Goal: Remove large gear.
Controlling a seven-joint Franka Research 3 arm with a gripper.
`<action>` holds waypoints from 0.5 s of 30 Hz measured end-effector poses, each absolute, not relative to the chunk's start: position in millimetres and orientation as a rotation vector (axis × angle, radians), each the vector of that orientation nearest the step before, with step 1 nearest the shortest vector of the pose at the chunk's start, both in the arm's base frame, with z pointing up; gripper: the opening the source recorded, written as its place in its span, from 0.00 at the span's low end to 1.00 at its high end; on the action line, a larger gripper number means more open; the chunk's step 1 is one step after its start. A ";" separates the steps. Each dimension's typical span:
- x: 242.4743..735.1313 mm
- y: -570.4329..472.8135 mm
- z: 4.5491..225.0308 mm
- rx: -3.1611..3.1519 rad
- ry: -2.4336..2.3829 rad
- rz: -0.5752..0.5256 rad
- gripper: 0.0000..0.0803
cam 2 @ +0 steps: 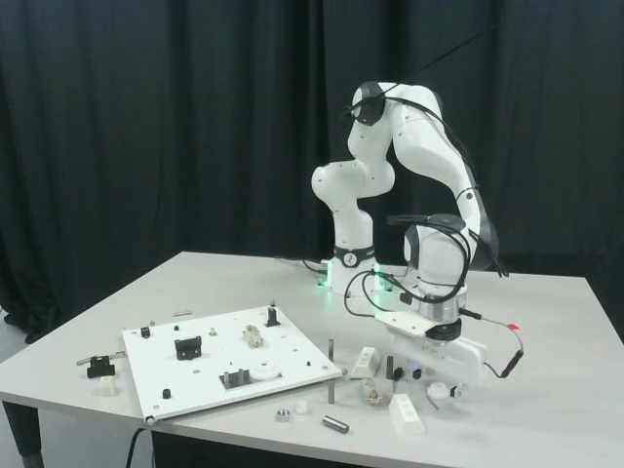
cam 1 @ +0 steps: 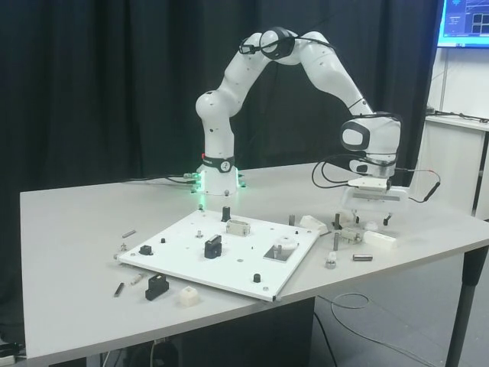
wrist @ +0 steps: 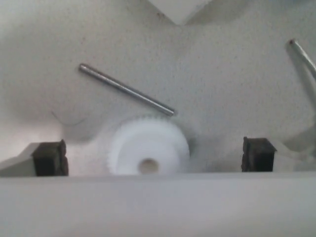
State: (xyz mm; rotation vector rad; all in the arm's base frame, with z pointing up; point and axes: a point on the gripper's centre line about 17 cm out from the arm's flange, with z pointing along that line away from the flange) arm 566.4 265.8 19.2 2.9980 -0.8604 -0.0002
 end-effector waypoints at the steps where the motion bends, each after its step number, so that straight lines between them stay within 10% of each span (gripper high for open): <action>1: 566.8 265.7 19.5 2.998 -0.862 0.001 0.76; 2: 567.4 265.7 19.9 2.998 -0.865 0.002 0.99; 15: 572.4 262.9 23.9 2.987 -0.910 0.016 1.00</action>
